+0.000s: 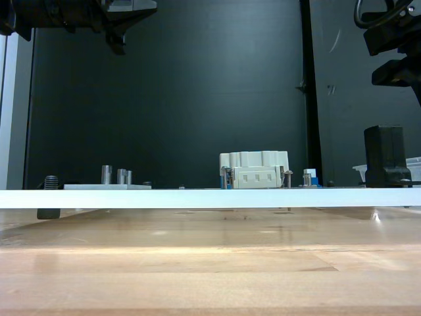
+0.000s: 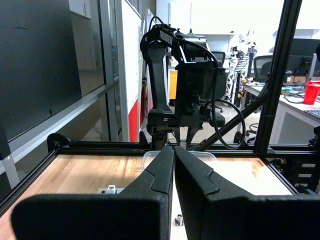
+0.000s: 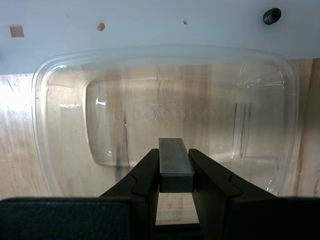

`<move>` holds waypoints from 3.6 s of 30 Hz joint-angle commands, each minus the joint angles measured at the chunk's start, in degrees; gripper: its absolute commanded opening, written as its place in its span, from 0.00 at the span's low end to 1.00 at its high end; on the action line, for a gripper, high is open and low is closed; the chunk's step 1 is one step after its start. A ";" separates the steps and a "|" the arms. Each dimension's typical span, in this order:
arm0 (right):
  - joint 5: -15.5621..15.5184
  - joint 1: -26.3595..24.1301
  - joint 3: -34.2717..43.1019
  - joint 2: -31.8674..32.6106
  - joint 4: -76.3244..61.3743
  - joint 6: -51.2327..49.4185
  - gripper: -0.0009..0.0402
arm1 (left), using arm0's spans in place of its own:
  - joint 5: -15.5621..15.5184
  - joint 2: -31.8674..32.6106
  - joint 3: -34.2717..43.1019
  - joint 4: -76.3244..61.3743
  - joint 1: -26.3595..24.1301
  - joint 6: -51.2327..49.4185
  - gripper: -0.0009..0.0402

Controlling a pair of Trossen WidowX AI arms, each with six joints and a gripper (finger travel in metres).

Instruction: Pick the 16mm bar and install on taskboard

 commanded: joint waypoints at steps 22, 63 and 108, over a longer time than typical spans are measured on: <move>1.53 6.95 10.47 14.40 3.06 5.88 0.05 | 0.02 0.02 0.00 0.00 0.00 0.00 0.02; 1.09 13.51 19.63 29.94 9.33 10.64 0.05 | 0.02 0.02 0.00 0.00 0.00 0.00 0.02; 1.07 15.74 19.69 34.58 12.74 12.07 0.05 | 0.02 0.02 0.00 0.00 0.02 0.02 0.02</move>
